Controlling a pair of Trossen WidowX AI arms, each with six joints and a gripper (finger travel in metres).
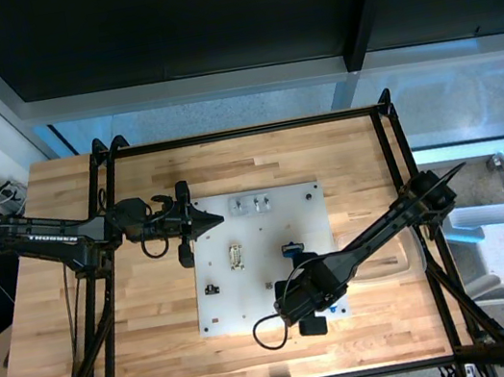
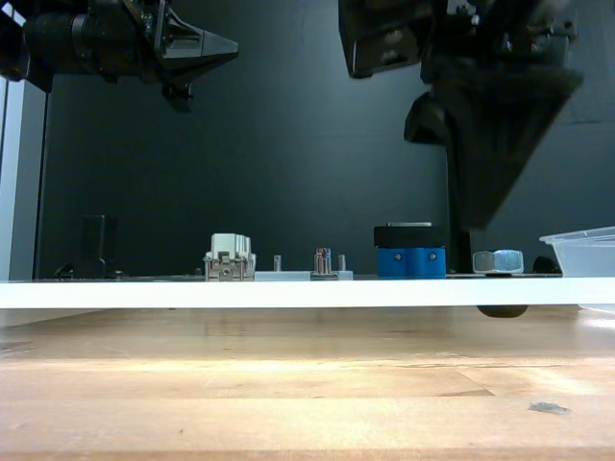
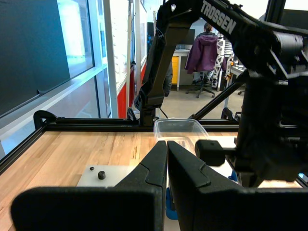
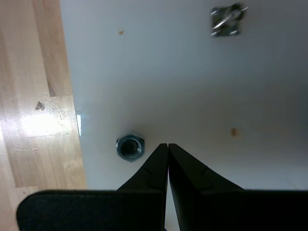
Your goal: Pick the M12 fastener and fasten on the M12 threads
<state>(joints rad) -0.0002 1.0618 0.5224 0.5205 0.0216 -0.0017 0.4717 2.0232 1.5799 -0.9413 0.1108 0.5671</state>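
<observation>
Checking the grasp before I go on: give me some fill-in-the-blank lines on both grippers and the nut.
The right gripper has its fingers ___, with nothing between them.
The silver nut sits ___ those fingers, on the white board.
The left gripper hangs over the board's far ___ corner, fingers shut.
Missing words: shut; beside; left.

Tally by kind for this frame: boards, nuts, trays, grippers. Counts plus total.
white board: 1
silver nut: 1
clear tray: 1
grippers: 2, left gripper shut above the board's left side, right gripper shut and empty, tips beside the nut
total: 5
</observation>
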